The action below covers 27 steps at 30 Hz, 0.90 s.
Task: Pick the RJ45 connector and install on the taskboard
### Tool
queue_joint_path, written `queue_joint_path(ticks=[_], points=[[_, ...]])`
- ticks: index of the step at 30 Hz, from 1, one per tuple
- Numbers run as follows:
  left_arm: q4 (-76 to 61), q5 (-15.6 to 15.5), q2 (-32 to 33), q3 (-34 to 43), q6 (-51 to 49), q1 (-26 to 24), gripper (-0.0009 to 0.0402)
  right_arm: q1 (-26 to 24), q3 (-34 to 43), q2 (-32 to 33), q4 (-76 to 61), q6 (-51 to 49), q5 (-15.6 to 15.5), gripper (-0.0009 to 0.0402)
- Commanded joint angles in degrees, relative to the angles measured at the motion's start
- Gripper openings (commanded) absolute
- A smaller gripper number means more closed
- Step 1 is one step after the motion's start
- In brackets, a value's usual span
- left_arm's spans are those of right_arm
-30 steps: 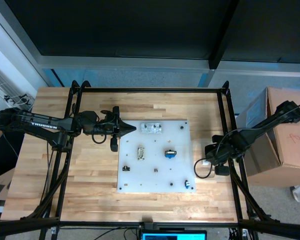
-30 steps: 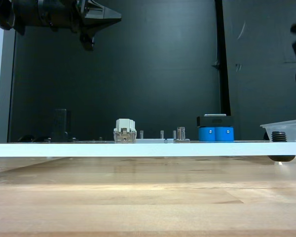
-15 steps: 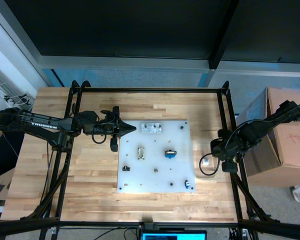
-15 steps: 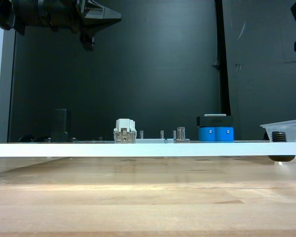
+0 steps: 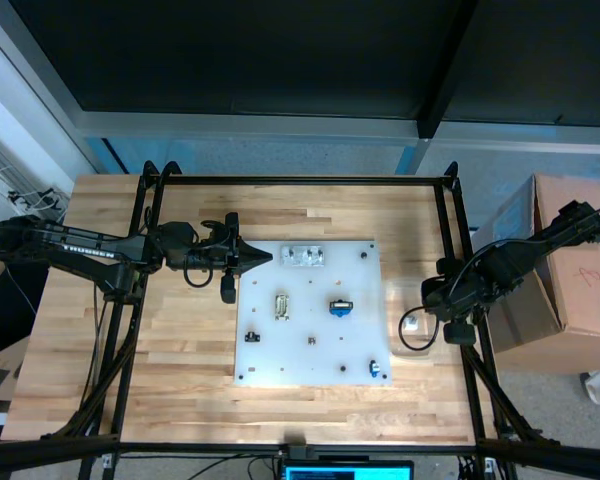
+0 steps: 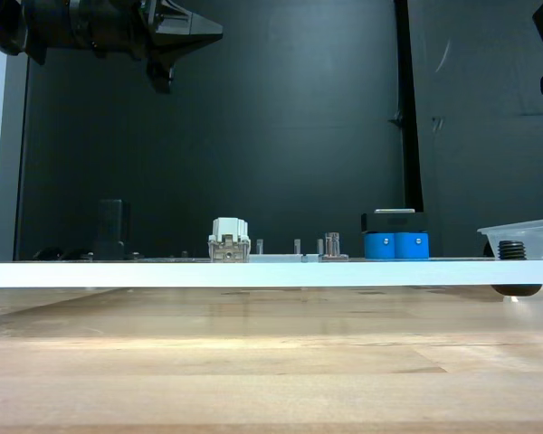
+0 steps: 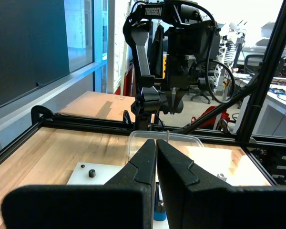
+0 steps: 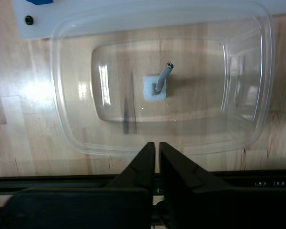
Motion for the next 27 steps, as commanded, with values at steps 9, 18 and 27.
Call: queue_joint_path(ticks=[9, 18, 27], points=[[0.00, 0.00, 0.02, 0.00, 0.00, 0.00, 0.0001, -3.58, 0.00, 8.04, 2.49, -2.49, 2.29, 0.0222], [0.00, 0.00, 0.02, 0.00, 0.00, 0.00, 0.0001, -4.57, -0.50, 10.14, 5.90, -4.70, 3.50, 0.0215], [0.00, 0.00, 0.02, 0.00, 0.00, 0.00, 0.0001, -4.59, -6.05, 10.14, 12.35, -4.44, 3.04, 0.0185]])
